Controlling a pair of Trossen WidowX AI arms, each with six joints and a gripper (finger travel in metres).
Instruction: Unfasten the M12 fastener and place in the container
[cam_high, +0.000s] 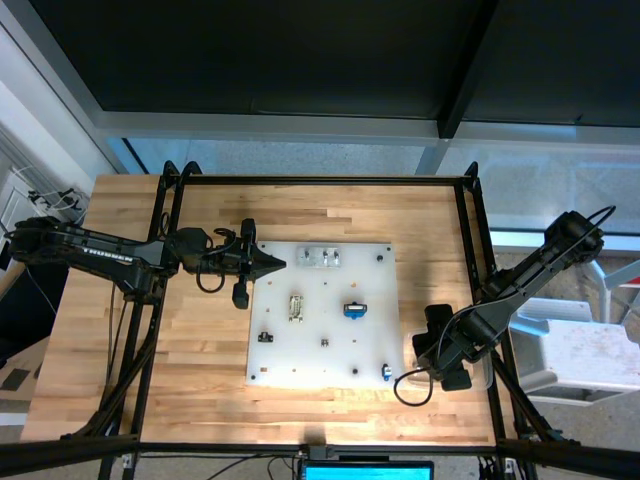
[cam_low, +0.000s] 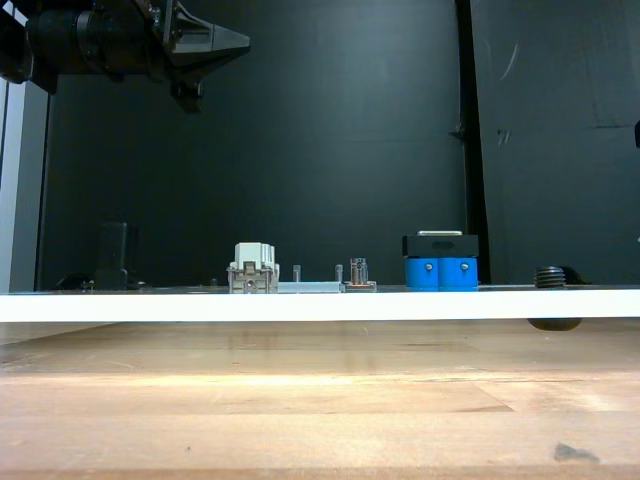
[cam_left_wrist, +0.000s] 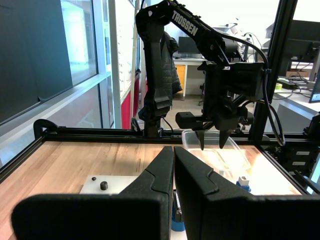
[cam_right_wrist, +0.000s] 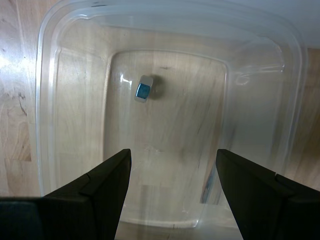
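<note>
The right pincer (cam_right_wrist: 172, 165) is hanging spread and empty over the container (cam_right_wrist: 45, 100), where a small silver piece, seemingly the M12 fastener (cam_right_wrist: 143, 90), is lying. The stud (cam_low: 550, 277) is showing bare ribs, so the job is looking finished. The left pincer (cam_high: 272, 264) is hovering pressed together over the board (cam_high: 300, 370).

Two arms (cam_high: 90, 255) (cam_high: 540, 260), one container (cam_right_wrist: 42, 100), one board (cam_high: 295, 365)

Even overhead light, low view dim and dark, reflections on container (cam_right_wrist: 75, 100), soft focus
</note>
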